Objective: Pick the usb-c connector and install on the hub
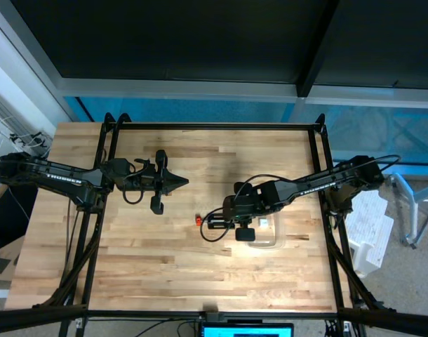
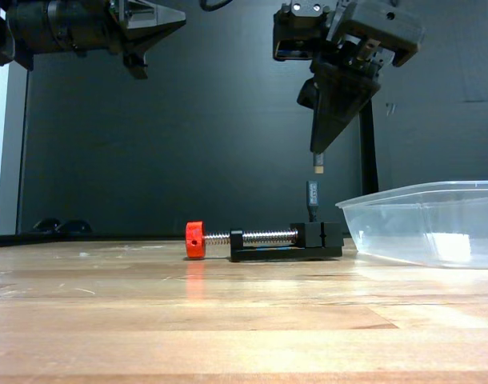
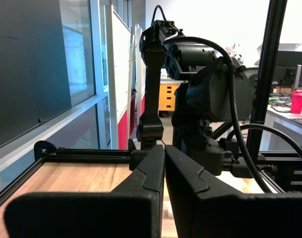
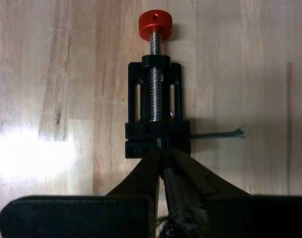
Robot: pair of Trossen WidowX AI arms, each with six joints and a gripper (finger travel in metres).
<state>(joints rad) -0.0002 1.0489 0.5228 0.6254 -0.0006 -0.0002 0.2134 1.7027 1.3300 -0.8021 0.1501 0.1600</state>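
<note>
Wood worktop (image 1: 165,274), black blocky hub (image 2: 324,237) w/ round red knob (image 2: 195,239) lying on it. Right gripper (image 2: 317,150) fingers pinching tiny usb-c connector (image 2: 318,166) just above hub. Left gripper (image 1: 180,182) up high, fingers pressed together.

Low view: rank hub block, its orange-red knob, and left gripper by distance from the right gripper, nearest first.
The right gripper hangs tip-down, right of centre.
1. hub block: on the table, directly below it.
2. orange-red knob: the hub's left end, lower left.
3. left gripper: high up, far left.
</note>
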